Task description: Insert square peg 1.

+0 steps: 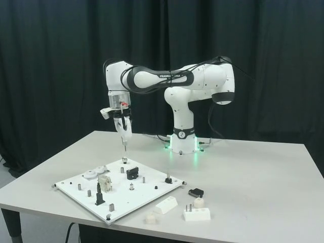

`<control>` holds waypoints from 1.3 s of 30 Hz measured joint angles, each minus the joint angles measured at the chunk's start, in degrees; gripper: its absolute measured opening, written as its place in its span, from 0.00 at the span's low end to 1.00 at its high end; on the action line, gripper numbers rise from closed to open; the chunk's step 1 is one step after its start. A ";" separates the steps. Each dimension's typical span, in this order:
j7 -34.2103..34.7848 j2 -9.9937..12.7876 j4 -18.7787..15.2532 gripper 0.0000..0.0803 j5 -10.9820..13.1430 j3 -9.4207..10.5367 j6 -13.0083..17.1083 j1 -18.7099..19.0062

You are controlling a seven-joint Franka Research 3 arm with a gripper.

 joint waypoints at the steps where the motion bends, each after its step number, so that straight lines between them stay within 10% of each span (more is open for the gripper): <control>1: -0.75 0.00 0.00 0.03 0.00 -0.11 -0.19 0.02; 27: -15.33 0.35 -0.39 0.03 -4.73 -0.59 -0.37 0.49; 39: -8.08 0.28 -0.54 0.03 -5.19 -0.13 -0.79 0.78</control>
